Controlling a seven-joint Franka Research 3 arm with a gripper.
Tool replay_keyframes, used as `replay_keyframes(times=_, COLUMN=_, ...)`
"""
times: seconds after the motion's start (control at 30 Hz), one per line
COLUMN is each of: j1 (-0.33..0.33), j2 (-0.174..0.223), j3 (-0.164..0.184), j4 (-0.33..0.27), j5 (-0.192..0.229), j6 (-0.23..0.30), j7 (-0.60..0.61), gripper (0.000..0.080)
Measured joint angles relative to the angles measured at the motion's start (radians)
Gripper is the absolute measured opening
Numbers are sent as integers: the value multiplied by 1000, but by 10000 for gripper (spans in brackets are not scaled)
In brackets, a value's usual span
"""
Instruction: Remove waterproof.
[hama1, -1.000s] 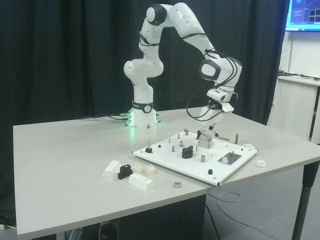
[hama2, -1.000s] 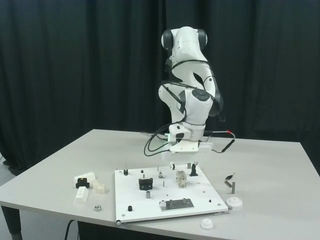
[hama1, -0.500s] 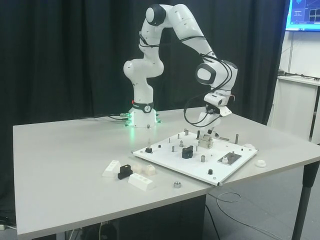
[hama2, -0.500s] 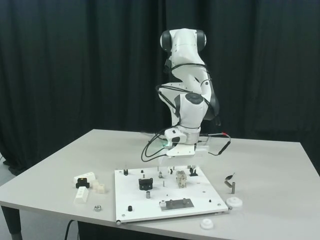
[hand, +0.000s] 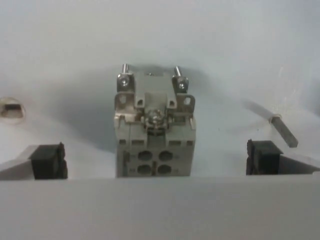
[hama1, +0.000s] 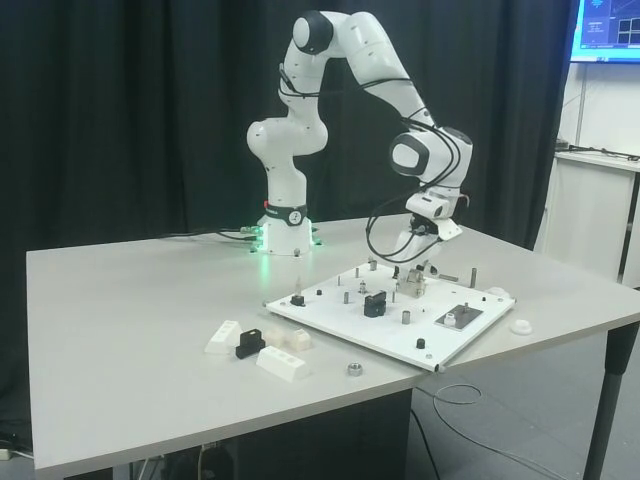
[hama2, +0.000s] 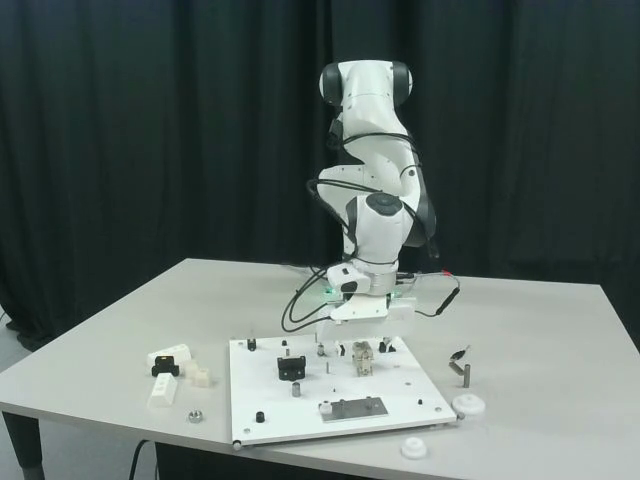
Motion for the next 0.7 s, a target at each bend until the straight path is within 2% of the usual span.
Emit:
replay_keyframes(times=0.27, j1=-6, j2=5, j3=0, j4=0, j5=0, j6=5, j7=0, gripper=800)
replay_keyframes(times=0.3, j1=-7, j2=6, j3=0, j4=0, j5=1, j6=5, j7=0, gripper=704)
replay_keyframes(times=0.47, j1=-13, j2=6, j3=0, j4=0, j5=2, j6=5, j7=0, gripper=704)
replay_keyframes(times=0.57, j1=-12, j2=6, j3=3, j4=-1, j5=22, j6=5, j7=0, gripper=704)
replay_keyframes(times=0.6, j1=-12, j2=6, j3=4, j4=-2, j5=26, j6=4, j7=0, gripper=364)
replay_keyframes(times=0.7, j1=-12, j2=6, j3=4, j4=-2, j5=38, j6=5, j7=6, gripper=364)
